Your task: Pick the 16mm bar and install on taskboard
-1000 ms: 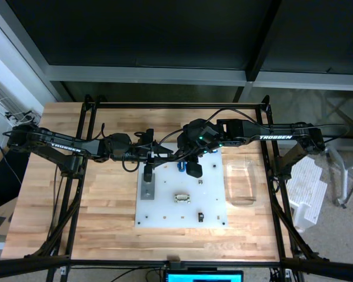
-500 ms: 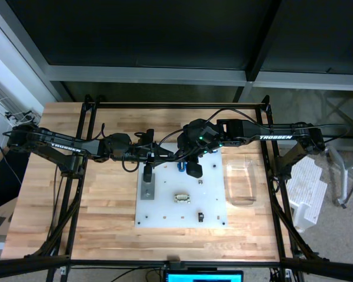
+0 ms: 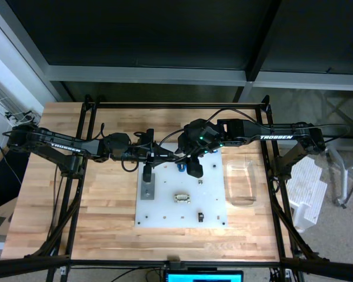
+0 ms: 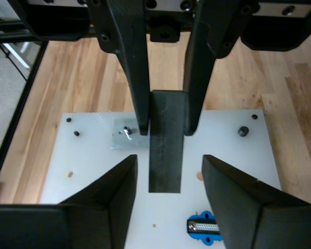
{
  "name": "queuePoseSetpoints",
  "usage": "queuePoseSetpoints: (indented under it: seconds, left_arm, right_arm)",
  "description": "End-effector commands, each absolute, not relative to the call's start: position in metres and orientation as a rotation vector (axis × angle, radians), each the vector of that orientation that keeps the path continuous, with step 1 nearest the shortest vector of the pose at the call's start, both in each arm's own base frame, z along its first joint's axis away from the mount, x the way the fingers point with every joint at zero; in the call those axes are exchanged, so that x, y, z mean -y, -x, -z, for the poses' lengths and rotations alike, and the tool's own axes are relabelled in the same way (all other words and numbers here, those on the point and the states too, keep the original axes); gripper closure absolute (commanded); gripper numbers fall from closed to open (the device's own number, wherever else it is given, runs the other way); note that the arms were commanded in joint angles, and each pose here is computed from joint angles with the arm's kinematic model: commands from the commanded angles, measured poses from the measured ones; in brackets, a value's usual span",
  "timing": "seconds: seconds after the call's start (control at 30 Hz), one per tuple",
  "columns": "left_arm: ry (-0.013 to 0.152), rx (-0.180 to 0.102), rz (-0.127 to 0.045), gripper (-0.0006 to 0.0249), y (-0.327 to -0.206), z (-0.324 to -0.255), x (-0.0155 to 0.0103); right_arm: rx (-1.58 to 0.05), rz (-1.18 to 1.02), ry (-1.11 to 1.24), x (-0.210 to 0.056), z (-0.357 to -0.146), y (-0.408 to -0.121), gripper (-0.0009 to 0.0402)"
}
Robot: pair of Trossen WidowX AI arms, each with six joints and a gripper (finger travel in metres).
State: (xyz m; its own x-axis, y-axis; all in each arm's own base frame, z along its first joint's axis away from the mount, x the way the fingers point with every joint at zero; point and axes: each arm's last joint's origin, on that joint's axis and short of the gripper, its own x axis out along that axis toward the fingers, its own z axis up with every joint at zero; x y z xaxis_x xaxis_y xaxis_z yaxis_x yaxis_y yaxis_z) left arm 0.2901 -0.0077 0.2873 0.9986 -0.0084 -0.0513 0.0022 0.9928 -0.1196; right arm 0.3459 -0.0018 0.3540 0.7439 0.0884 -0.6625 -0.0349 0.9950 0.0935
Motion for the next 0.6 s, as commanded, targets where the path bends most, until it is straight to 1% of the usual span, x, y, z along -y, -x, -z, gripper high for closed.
queuePoseSetpoints:
  seconds: [0.03,0.1,0.13,0.17,0.2,0.33,0.4,0.43,0.47,0.5,0.6]
  left_arm:
    - [0.115,-0.048,0.001,0.0189,-0.290,-0.2878,0.0073]
    - [0.108,-0.048,-0.003,0.0189,-0.290,-0.2878,0.0072]
    - [0.102,-0.049,-0.003,0.0189,-0.290,-0.2878,0.0072]
    - [0.092,-0.048,-0.003,0.0189,-0.290,-0.2878,0.0071]
    - [0.088,-0.047,-0.004,0.0189,-0.290,-0.2879,0.0072]
    - [0.089,-0.045,-0.007,0.0189,-0.290,-0.2881,0.0067]
    - [0.089,-0.038,-0.008,0.0189,-0.290,-0.2890,0.0065]
    - [0.089,-0.029,-0.007,0.0189,-0.289,-0.2909,0.0065]
    - [0.089,-0.024,-0.010,0.0189,-0.288,-0.2915,0.0063]
    - [0.090,-0.017,-0.017,0.0189,-0.287,-0.2931,0.0062]
    - [0.089,0.009,-0.031,0.0189,-0.282,-0.2999,0.0055]
  right_arm:
    - [-0.736,-0.067,-0.078,0.002,-0.355,-0.344,0.0180]
    - [-0.725,-0.067,-0.078,0.002,-0.358,-0.341,0.0168]
    - [-0.719,-0.067,-0.078,0.002,-0.360,-0.339,0.0163]
    - [-0.714,-0.067,-0.078,0.002,-0.362,-0.336,0.0159]
    - [-0.710,-0.066,-0.078,0.002,-0.362,-0.334,0.0157]
    - [-0.707,-0.053,-0.086,0.006,-0.361,-0.324,0.0155]
    - [-0.710,-0.050,-0.089,0.006,-0.360,-0.320,0.0156]
    - [-0.709,-0.050,-0.088,0.006,-0.359,-0.319,0.0156]
    - [-0.705,-0.050,-0.088,0.006,-0.358,-0.318,0.0156]
    - [-0.700,-0.051,-0.087,0.006,-0.358,-0.317,0.0156]
    - [-0.676,-0.049,-0.088,0.006,-0.356,-0.314,0.0156]
